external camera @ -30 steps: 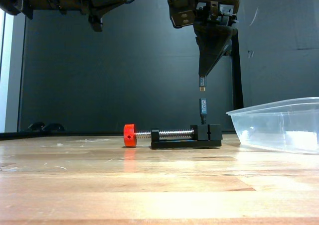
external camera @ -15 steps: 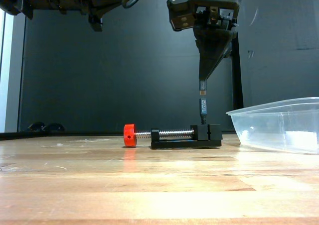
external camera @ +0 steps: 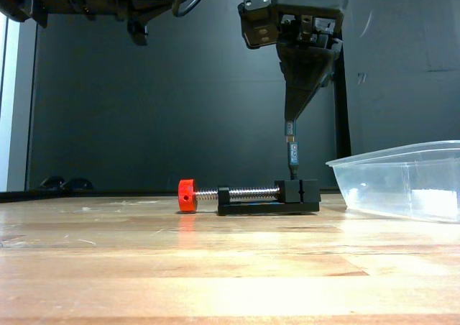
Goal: Pick the usb-c connector and install on the hub
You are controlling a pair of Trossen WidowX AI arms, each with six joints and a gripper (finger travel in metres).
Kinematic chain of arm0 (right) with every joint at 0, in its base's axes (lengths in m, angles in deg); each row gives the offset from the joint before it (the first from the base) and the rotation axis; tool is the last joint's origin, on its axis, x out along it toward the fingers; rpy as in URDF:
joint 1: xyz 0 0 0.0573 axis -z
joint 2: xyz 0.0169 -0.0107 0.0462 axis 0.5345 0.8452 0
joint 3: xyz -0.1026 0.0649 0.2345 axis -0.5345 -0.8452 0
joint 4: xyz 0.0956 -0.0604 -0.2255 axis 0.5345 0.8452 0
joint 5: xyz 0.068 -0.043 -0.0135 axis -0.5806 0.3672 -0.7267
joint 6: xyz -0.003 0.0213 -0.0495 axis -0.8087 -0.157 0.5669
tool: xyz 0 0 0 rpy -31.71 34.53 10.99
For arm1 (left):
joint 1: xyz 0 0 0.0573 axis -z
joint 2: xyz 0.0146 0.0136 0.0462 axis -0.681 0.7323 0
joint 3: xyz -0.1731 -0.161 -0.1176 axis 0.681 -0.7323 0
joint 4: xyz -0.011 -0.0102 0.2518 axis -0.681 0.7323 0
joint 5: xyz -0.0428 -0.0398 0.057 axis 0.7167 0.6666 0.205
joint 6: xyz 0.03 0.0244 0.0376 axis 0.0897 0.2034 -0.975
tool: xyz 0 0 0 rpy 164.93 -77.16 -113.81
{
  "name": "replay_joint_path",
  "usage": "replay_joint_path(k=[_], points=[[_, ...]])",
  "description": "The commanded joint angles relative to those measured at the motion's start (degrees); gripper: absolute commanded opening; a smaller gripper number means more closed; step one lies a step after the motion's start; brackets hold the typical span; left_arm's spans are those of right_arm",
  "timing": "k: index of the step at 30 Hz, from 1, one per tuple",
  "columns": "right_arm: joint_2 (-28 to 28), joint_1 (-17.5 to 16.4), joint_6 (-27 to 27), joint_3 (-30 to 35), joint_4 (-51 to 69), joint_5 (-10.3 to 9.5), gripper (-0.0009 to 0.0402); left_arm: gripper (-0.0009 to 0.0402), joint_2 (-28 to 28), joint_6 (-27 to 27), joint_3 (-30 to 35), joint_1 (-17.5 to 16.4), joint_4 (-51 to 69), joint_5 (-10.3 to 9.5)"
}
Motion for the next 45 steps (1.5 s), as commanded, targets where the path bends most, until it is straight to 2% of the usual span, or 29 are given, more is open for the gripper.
replay_joint_path(k=[1,45], points=[[-0.02,-0.02,-0.07,-0.20,0.00,0.00,0.0000,0.0000,0.00,-0.02,0.00,-0.02,-0.02,0.00],[0.35,-0.07,-0.59,-1.57,-1.09,-0.04,0.0000,0.0000,0.00,-0.02,0.00,0.00,-0.02,0.00]])
